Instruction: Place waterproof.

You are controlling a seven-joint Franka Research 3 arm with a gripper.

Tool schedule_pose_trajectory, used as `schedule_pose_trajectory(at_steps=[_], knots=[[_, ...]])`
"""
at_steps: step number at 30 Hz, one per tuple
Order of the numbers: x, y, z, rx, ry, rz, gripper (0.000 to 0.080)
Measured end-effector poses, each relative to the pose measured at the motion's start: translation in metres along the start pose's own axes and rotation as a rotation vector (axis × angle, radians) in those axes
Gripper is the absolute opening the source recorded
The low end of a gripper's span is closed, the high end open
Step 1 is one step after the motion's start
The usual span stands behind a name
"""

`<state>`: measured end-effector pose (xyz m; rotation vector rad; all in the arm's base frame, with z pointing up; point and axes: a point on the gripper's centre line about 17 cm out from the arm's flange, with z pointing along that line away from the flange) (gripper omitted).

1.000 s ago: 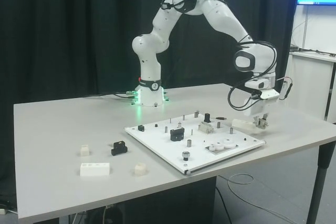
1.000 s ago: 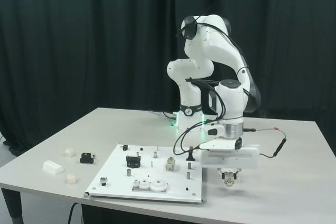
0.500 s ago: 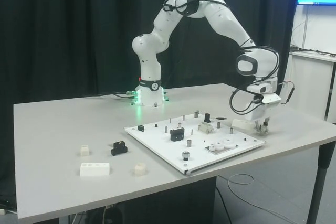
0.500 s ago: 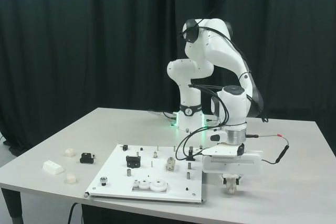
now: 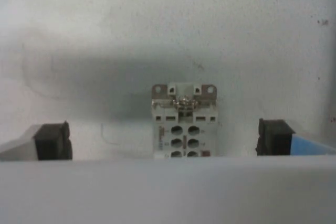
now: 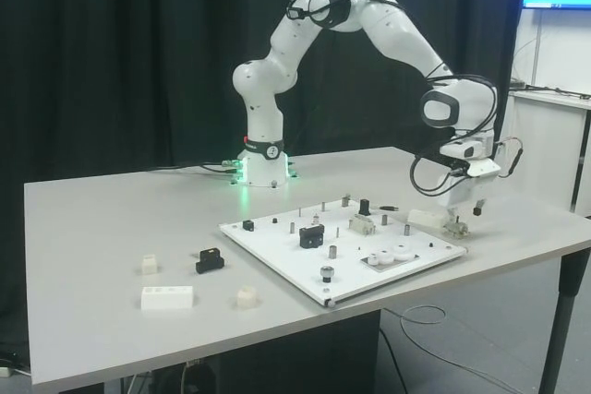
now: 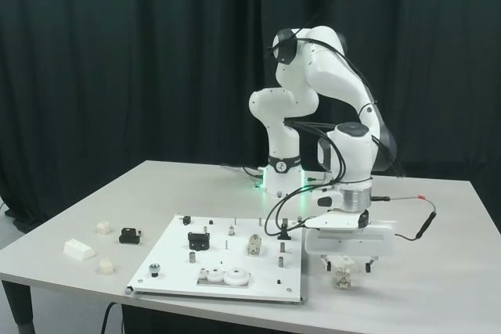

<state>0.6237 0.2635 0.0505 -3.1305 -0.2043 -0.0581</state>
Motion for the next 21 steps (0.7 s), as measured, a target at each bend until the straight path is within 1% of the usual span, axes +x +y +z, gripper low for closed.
schedule_pose_trajectory(at_steps=[4, 5, 6, 13, 21], knots=[[0.000, -0.001, -0.005, -0.001, -0.013, -0.001, 0.0753], [0.000, -0.001, -0.006, -0.002, -0.016, -0.001, 0.0789], [0.000, -0.001, -0.007, -0.002, -0.019, 0.000, 0.0798], [-0.001, 0.005, -0.010, -0.010, -0.035, 0.020, 0.0800], [-0.004, 0.019, -0.010, -0.025, -0.057, 0.039, 0.0800]])
